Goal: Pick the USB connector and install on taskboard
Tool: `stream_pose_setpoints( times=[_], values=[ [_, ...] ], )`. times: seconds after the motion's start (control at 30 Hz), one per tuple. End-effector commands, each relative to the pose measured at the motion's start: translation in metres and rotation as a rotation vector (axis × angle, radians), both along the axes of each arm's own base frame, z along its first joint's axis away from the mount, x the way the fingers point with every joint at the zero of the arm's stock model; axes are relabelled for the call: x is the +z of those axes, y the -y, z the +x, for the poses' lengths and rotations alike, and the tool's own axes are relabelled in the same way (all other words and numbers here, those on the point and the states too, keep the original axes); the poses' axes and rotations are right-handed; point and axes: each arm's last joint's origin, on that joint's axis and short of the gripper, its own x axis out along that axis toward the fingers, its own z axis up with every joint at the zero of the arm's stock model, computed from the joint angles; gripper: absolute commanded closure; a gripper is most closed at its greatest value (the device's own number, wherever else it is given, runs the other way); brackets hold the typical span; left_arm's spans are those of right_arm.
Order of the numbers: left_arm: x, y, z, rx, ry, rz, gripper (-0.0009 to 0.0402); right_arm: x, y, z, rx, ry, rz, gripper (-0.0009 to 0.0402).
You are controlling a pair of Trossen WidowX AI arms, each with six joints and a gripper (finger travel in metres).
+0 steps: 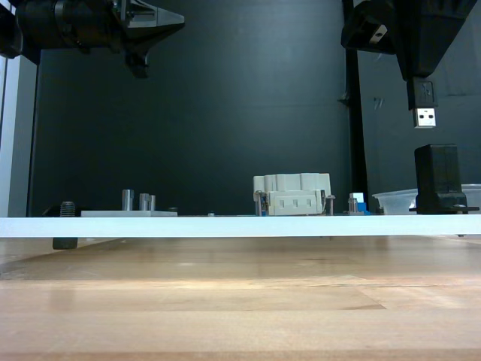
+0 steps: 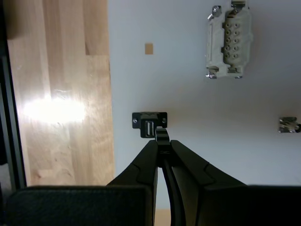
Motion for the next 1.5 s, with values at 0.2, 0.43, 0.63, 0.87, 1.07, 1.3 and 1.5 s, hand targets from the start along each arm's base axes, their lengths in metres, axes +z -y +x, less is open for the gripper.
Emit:
stream_pose_setpoints(
  times=[0.2,0.43,0.63,0.87,1.07,1.3,1.5],
  values=[
    [0.000,0.000,0.000,0.000,0.000,0.000,0.0393,-0.002,-0.005,-0.003,0.000,0.000,0.000,0.0393],
    [0.000,0.000,0.000,0.000,0.000,0.000,0.0393,-0.004,-0.008,-0.002,0.006,-0.010,-0.016,0.0393],
    [0.000,0.000,0.000,0.000,0.001,0.000,0.0393,-0.006,-0.008,-0.001,0.011,-0.004,-0.023,0.0393],
    [0.000,0.000,0.000,0.000,0.000,0.000,0.0393,-0.010,-0.010,0.002,0.021,-0.002,-0.023,0.0393],
    [0.000,0.000,0.000,0.000,0.000,0.000,0.0393,-0.011,-0.010,0.002,0.030,-0.002,-0.027,0.0393],
    [0.000,0.000,0.000,0.000,0.000,0.000,0.0393,-0.013,-0.010,0.002,0.030,-0.005,-0.027,0.0393],
    [0.000,0.000,0.000,0.000,0.001,0.000,0.0393,-0.013,-0.010,0.002,0.030,-0.005,-0.027,0.0393]
  ],
)
